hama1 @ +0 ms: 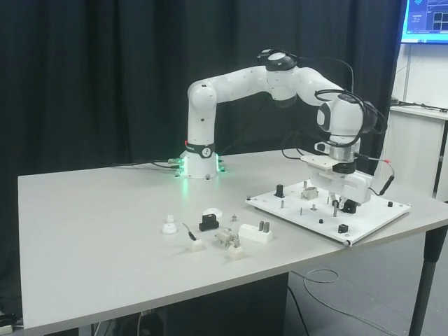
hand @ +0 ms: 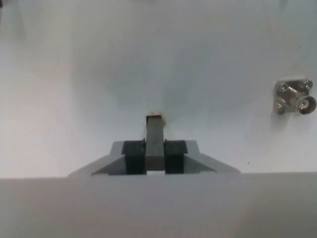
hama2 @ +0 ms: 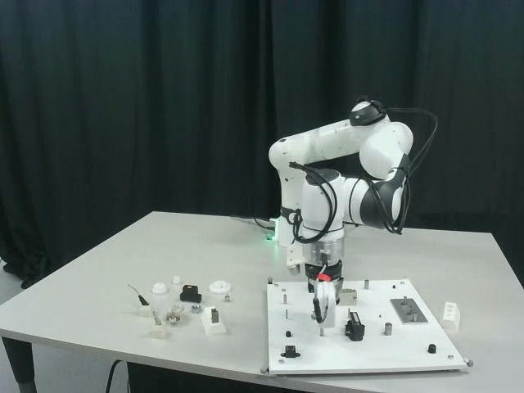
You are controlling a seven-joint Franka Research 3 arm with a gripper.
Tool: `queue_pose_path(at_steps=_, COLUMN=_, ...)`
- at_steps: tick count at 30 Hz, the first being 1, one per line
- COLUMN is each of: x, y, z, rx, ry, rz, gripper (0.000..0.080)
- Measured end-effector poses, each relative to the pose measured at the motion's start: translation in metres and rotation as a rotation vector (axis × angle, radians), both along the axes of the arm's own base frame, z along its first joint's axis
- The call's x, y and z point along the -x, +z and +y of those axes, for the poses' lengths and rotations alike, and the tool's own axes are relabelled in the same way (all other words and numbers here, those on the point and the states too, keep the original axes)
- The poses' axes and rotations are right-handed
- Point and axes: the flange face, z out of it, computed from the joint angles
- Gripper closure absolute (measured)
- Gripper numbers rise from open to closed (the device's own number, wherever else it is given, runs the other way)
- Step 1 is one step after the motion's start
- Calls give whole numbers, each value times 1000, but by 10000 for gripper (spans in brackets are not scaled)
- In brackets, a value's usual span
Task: Insert square peg 2.
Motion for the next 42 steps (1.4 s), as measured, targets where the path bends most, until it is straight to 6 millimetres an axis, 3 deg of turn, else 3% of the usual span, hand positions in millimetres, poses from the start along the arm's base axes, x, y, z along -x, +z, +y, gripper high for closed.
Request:
queue_pose_path(at_steps=19, x=1, y=-4, z=-6, rx=29, ry=26, rz=-19, gripper=727)
queue_pose_path(at_steps=42, x=5, y=-4, z=5, rx=25, ry=40, rz=-21, gripper=727)
